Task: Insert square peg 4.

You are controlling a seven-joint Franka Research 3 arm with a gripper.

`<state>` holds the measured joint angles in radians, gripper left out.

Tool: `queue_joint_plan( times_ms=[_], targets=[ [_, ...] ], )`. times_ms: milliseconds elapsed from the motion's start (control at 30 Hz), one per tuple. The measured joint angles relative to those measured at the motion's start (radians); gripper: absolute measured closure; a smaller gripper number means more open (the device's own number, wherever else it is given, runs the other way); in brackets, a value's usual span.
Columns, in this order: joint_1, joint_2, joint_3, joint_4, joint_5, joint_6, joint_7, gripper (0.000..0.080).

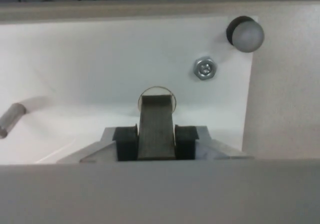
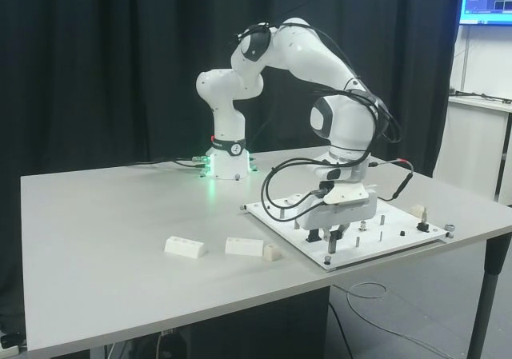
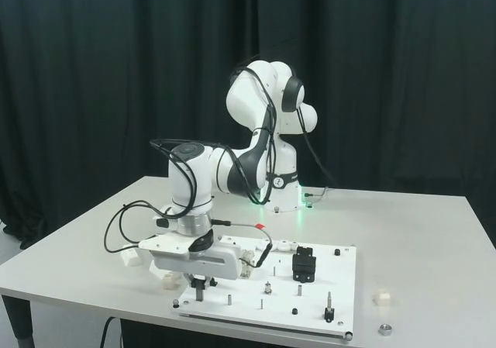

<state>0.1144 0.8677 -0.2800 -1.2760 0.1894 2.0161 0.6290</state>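
The gripper [image 1: 156,143] has its two fingers squeezed on the square peg [image 1: 156,129], held low over the white board [image 1: 90,64]; I think its tip sits at a hole, but that is hard to see; if tilted, it could jam.

The grey table [image 2: 104,215] carries the arm's base [image 2: 226,165], a white board [image 2: 276,217] — and small white blocks [image 2: 185,247].
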Motion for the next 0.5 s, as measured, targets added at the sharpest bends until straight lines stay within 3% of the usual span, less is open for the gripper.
queue_joint_plan(
  times_ms=[500],
  targets=[
    [-0.006,0.008,0.001,0.012,0.001,0.007,0.000,0.0649]
  ],
)
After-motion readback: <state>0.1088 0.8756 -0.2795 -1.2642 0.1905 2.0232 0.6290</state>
